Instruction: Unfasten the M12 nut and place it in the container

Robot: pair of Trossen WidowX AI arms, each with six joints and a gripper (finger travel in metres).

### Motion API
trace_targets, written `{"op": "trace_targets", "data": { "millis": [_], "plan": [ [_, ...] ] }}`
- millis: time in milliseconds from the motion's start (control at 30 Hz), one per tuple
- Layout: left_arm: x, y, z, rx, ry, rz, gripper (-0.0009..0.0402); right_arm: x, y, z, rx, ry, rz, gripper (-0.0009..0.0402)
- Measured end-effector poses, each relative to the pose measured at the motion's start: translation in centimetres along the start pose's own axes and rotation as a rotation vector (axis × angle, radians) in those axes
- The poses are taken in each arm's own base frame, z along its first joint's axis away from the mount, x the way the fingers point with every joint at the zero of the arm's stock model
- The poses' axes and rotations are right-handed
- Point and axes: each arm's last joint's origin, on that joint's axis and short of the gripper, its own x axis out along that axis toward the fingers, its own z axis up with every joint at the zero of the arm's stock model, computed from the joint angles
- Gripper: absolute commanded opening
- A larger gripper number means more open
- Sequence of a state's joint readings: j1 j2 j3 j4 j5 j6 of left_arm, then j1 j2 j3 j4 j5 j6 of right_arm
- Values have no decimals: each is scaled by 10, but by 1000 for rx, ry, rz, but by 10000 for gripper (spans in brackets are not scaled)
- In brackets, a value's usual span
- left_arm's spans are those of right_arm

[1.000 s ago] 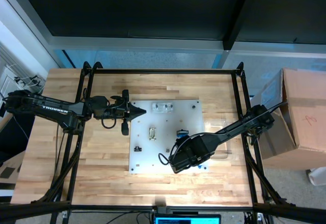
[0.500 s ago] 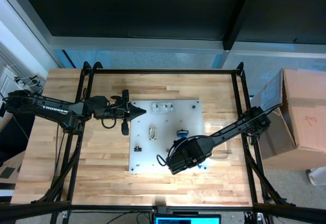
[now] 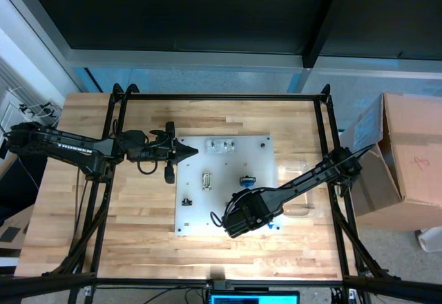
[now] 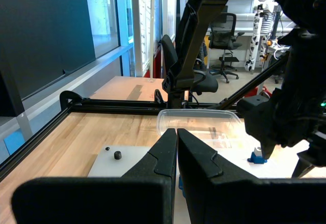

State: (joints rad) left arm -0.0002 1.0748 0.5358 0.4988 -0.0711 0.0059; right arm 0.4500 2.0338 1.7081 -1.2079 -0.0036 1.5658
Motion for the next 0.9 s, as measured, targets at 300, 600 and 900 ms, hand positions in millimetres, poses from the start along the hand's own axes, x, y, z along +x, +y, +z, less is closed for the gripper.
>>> {"op": "trace_targets", "data": {
  "millis": [300,600,900],
  "plan": [
    [0,0,0,0,0,0,0,18,6,0,-3,26,-10,247],
    [0,0,0,0,0,0,0,32,3,0,-2,27,-9,247],
    [0,0,0,0,0,0,0,45,2,1,9,38,15,230]
  ]
}}
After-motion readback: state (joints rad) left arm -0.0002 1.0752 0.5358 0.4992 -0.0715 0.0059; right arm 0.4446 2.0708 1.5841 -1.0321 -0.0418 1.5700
